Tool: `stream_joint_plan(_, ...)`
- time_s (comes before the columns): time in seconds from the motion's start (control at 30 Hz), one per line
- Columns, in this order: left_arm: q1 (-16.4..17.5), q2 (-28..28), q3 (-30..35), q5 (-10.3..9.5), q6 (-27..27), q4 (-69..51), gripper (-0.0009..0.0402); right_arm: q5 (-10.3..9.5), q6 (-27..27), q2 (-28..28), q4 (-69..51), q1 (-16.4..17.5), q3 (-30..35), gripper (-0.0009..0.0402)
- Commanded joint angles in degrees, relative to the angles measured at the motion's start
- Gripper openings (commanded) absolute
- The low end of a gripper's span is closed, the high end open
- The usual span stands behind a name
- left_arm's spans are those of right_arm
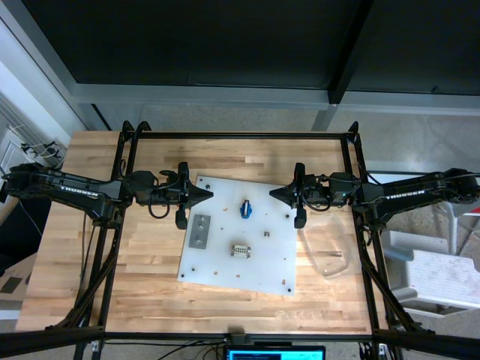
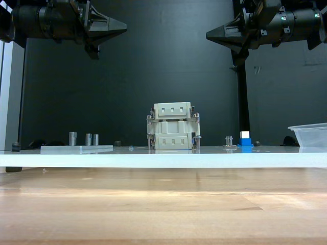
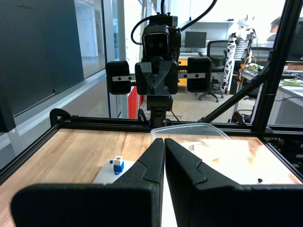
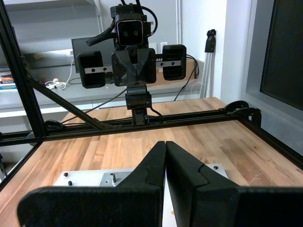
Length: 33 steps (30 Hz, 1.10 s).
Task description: Remove the HAN10-E connector and place it in the container
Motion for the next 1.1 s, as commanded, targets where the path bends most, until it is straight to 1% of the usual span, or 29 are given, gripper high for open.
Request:
stream_joint_plan(0.03, 0.0, 0.0, 0.0, 0.02, 0.0, 0.0, 0.0, 0.04, 0.0, 0.0, 0.0, 0.0, 0.0, 0.0)
stream_joint_plan(0.4, 0.0, 0.0, 0.0, 0.02, 0.0, 0.0, 0.0, -0.02, 0.3, 0.0, 0.1, 0.0, 0.0, 0.0)
stream_joint_plan(0.5, 0.0, 0.0, 0.0, 0.02, 0.0, 0.0, 0.0, -0.22, 3.0, 0.0, -0.6, 0.0, 0.8, 0.0)
stream_joint_plan(0.53, 0.0, 0.0, 0.0, 0.02, 0.0, 0.0, 0.0, -0.24, 3.0, 0.1, -1.7, 0.0, 1.6, 0.0)
stream_joint_plan(0.6, 0.0, 0.0, 0.0, 0.02, 0.0, 0.0, 0.0, -0.55, 3.0, 0.1, -6.0, 0.0, 3.9, 0.0)
stream_joint_plan(0.77, 0.0, 0.0, 0.0, 0.0, 0.0, 0.0, 0.0, -0.61, 3.0, 0.3, -20.8, 0.2, 11.4, 0.0)
stream_joint_plan(0.8, 0.0, 0.0, 0.0, 0.0, 0.0, 0.0, 0.0, -0.9, 3.0, 0.4, -23.7, 0.2, 13.0, 0.0)
stream_joint_plan(0.83, 0.0, 0.0, 0.0, 0.02, 0.0, 0.0, 0.0, -1.77, 3.0, 0.5, -26.4, 0.2, 14.5, 0.0)
stream_joint_plan(0.9, 0.0, 0.0, 0.0, 0.02, 0.0, 0.0, 0.0, -2.47, 3.0, 1.3, -31.2, 0.3, 17.6, 0.0)
stream_joint_plan(0.97, 0.0, 0.0, 0.0, 0.02, 0.0, 0.0, 0.0, -3.72, 3.1, 2.2, -35.9, 0.4, 20.8, 0.0)
stream_joint_plan(1.03, 0.0, 0.0, 0.0, 0.02, 0.0, 0.0, 0.0, -4.44, 3.2, 3.4, -40.9, 0.7, 24.2, 0.0)
stream_joint_plan(1.1, 0.0, 0.0, 0.0, 0.0, 0.0, 0.0, 0.0, -4.55, 3.1, 5.0, -45.8, 0.9, 27.7, 0.0)
